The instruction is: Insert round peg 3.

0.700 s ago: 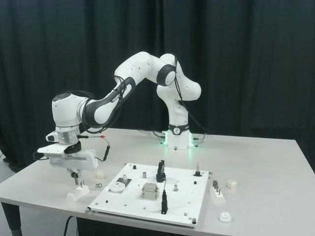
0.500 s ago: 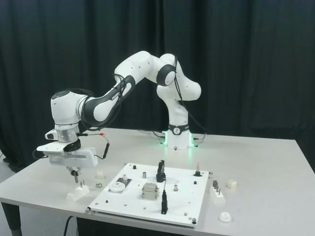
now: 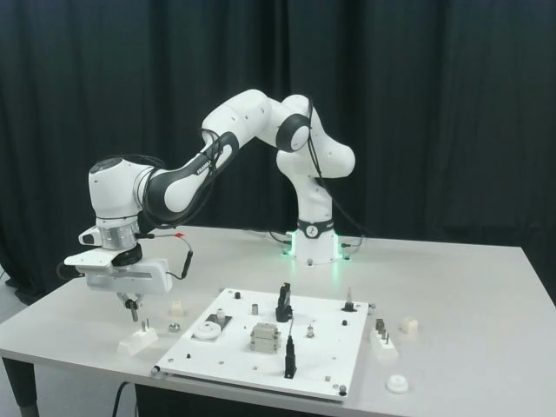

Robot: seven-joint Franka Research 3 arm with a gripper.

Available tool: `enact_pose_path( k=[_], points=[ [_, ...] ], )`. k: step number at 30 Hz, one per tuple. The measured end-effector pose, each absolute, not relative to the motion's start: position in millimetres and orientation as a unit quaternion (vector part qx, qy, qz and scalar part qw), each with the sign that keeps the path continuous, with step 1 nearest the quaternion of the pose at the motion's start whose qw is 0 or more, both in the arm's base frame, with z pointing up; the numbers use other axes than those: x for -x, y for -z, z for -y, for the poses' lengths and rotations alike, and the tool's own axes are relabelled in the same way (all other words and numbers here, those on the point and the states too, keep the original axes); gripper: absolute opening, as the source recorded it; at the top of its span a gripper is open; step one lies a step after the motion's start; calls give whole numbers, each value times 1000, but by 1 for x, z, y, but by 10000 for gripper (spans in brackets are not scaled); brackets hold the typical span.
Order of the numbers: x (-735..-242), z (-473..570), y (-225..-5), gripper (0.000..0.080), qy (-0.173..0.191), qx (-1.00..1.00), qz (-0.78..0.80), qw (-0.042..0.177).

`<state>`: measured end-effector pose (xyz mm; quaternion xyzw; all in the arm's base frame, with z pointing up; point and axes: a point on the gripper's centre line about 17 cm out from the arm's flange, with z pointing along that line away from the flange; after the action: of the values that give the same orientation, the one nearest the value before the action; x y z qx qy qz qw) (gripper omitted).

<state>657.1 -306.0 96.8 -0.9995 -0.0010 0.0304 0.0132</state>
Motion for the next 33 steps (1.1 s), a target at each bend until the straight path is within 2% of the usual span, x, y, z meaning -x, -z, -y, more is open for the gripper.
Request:
enact_pose_path(
  k=[33],
  points=[
    [-657, 306, -95, 113, -31, 999, 13, 14]
  ],
)
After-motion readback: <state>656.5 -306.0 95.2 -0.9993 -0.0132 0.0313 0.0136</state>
